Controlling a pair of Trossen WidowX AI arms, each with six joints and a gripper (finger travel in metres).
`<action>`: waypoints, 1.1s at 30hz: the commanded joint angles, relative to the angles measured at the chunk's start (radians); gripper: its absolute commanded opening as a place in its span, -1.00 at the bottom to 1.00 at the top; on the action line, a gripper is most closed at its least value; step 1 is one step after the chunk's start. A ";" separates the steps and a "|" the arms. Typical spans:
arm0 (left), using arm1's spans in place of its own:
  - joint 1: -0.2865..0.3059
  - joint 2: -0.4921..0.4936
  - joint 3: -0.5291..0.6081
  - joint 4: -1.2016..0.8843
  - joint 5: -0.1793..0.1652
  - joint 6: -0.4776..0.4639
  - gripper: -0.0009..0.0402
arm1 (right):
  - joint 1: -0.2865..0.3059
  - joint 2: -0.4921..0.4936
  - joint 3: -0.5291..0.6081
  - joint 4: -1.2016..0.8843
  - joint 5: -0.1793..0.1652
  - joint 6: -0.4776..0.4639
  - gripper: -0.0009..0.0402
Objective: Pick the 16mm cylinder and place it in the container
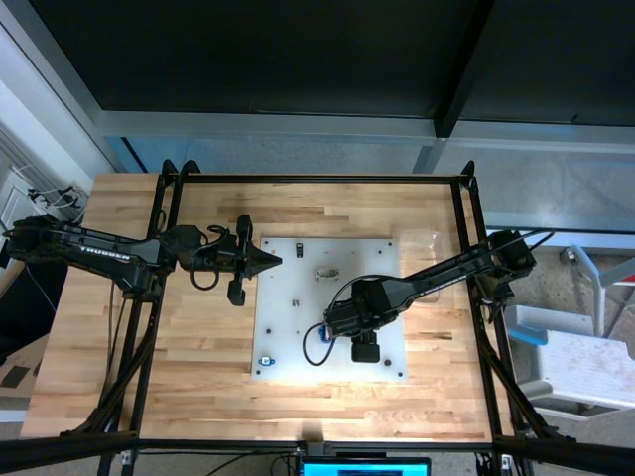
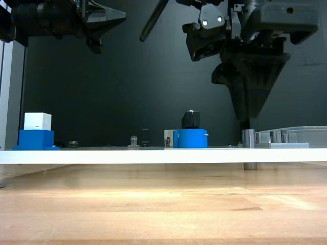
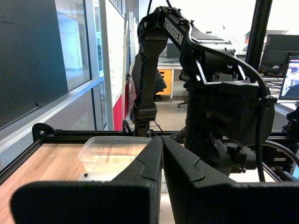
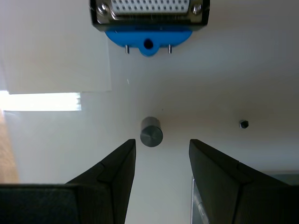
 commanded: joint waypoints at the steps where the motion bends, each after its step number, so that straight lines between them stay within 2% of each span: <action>1: 0.000 0.000 0.000 0.001 0.000 0.000 -0.96 | 0.000 0.011 0.000 0.005 -0.003 -0.002 -0.19; 15: 0.000 0.000 0.000 0.000 0.000 0.000 -0.96 | 0.001 0.024 -0.031 0.053 -0.013 -0.002 -0.19; 33: 0.000 0.000 0.000 0.000 0.000 0.000 -0.96 | 0.000 0.024 -0.093 0.128 -0.009 -0.004 -0.19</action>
